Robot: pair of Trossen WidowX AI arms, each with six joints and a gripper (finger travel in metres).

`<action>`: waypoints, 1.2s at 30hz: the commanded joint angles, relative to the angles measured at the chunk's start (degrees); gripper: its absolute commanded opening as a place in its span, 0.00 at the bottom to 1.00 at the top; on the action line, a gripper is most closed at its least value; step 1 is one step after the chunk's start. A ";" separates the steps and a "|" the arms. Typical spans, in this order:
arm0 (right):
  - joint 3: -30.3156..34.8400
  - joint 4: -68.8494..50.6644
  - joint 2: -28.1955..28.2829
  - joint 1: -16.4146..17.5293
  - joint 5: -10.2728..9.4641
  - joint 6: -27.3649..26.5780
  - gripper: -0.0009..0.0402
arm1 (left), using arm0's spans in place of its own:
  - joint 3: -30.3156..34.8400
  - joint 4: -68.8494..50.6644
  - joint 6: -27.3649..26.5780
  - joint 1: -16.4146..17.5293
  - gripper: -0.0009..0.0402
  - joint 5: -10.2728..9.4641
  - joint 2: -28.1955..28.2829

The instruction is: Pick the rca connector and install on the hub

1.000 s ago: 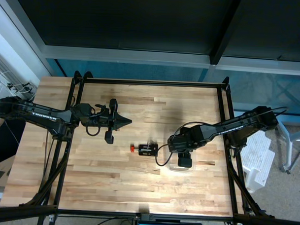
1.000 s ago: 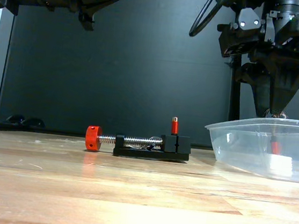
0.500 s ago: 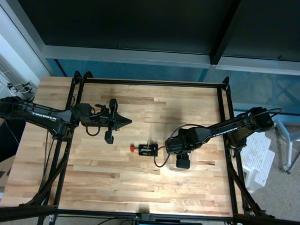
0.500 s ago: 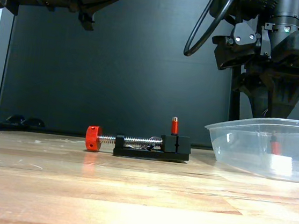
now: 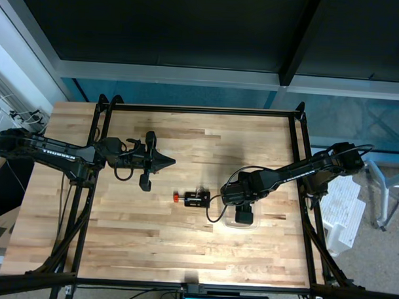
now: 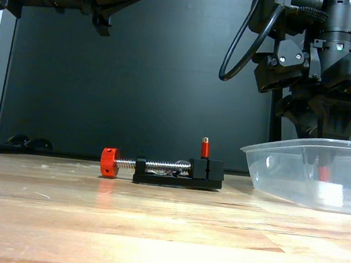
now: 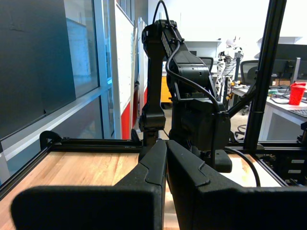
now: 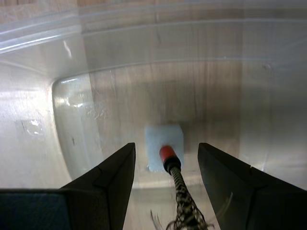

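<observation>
Right pincer point(image 8: 166, 146), wide open in the tray point(image 8: 38, 120), straddles the rca connector point(image 8: 168, 154) on a white cube point(image 8: 163, 135); off-centre closure may topple it. Left pincer point(image 7: 166, 142), shut, hangs high, well apart from the hub point(image 6: 177, 170).

Clear plastic tray point(image 6: 272, 173) on wooden table point(image 5: 150, 239), small white cube point(image 8: 154, 139) inside, perhaps foam.

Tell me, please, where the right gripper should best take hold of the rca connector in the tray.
Grip the rca connector by its thin stem above the white cube, from straight above: it stands nearly upright there, inside the open right gripper. The left gripper hangs shut, high at the left.
</observation>
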 commanded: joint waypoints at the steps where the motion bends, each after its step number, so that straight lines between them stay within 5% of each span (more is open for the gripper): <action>1: -0.50 0.35 -0.04 0.02 0.00 0.02 0.46 | 0.02 -0.02 0.02 0.00 0.02 0.02 0.02; 25: -2.58 3.30 -0.04 0.02 0.00 0.09 0.46 | 0.02 0.00 0.02 0.00 0.02 0.02 0.02; 36: -2.99 3.54 -0.04 0.02 -0.02 0.09 0.29 | 0.02 0.00 0.02 0.00 0.02 0.02 0.02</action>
